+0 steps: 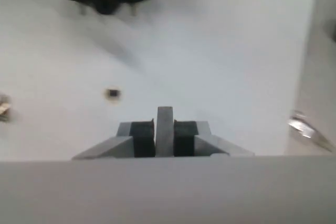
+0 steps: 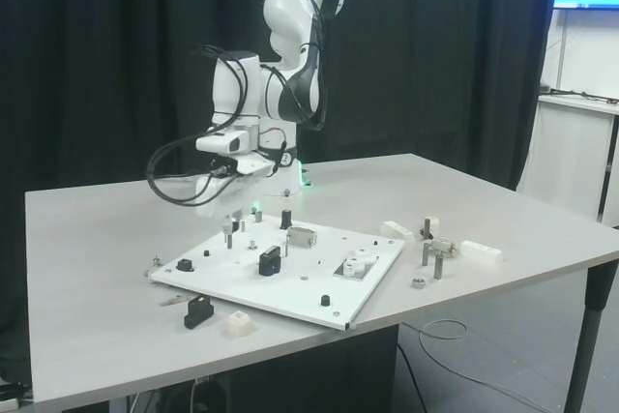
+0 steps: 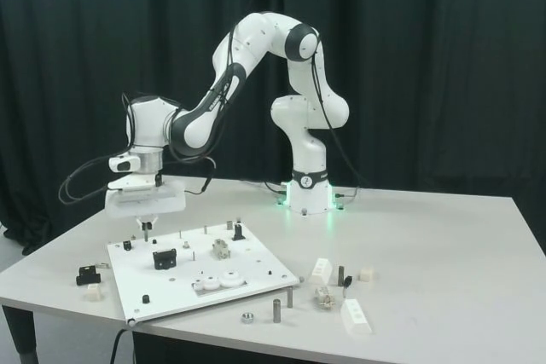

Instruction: Place square peg 2.

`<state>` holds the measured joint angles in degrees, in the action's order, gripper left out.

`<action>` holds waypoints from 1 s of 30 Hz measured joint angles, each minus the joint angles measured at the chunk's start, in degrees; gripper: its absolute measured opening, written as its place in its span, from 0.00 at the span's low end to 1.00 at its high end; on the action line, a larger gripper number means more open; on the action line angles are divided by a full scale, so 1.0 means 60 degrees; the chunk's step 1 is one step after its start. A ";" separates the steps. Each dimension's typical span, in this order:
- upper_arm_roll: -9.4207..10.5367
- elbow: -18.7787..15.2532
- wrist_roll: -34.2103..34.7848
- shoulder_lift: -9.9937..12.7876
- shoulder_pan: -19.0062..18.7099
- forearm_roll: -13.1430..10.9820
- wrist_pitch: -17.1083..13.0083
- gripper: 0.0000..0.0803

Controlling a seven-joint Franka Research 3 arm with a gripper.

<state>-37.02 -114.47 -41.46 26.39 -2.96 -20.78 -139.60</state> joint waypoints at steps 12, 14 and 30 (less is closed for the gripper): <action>-0.0091 0.0864 -0.0539 0.0588 0.0537 0.0265 -0.0657 0.09; -0.0068 0.1100 -0.0673 0.0757 0.0689 0.0265 -0.0657 0.09; 0.0945 0.2932 -0.1034 0.2113 0.2327 0.0193 -0.0473 0.09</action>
